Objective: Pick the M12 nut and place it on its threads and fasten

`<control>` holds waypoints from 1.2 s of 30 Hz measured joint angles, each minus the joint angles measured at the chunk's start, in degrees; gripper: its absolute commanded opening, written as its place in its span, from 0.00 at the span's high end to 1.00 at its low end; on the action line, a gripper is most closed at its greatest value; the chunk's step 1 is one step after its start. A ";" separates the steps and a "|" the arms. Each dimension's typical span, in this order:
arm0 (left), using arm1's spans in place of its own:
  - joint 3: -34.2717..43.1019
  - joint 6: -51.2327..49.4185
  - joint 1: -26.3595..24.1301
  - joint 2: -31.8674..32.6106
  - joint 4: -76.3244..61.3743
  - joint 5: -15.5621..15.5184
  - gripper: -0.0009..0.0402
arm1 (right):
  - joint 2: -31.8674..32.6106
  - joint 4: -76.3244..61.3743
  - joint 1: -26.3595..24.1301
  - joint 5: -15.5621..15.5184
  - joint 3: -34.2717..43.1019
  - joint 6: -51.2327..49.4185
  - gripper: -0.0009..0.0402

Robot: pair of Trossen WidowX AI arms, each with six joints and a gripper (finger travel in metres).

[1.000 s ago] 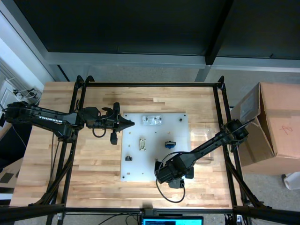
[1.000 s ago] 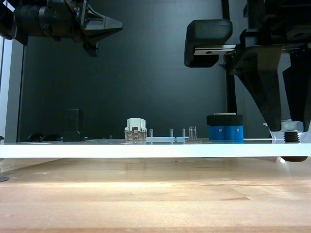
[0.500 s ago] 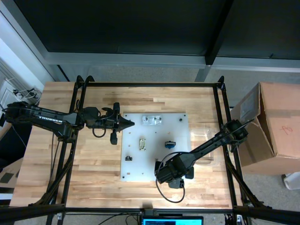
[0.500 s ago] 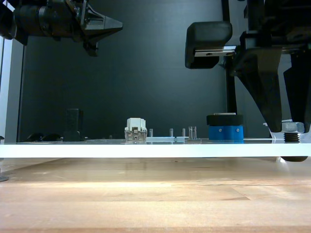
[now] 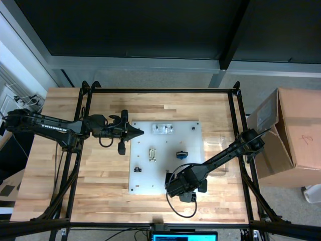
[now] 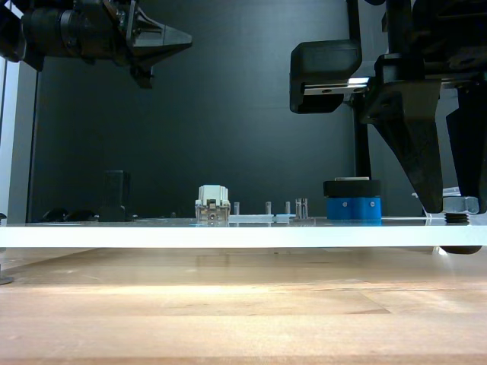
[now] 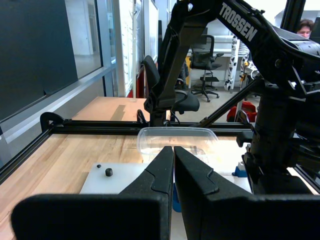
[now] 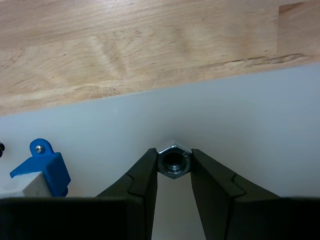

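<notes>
Left end effector (image 5: 141, 132) with fingers together, high over board's (image 5: 150, 182) left edge. Right end effector (image 6: 454, 205) clamped on nut (image 8: 174, 163) atop stud (image 6: 456, 218) at board's near right edge, ribs showing. Risk: cross-threading or jamming if turned while tilted.

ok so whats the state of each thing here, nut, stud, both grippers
M12 nut: on its stud, part-way down, gripped on both sides
stud: upright, ribs showing under the nut
right gripper: shut on the nut, at the board's near right edge
left gripper: shut, holding nothing, raised over the board's far left edge
</notes>
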 measured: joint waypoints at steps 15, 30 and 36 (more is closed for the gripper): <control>-0.02 0.02 0.02 0.00 -0.02 0.00 0.98 | 0.02 0.17 -0.11 0.02 -0.09 32.33 0.90; -0.02 0.00 0.02 0.00 -0.02 0.00 0.98 | 0.04 0.31 -0.15 0.09 -0.11 74.03 0.90; 0.00 0.00 0.02 0.00 -0.02 0.00 0.98 | 0.04 0.44 -0.17 0.11 -0.11 95.54 0.90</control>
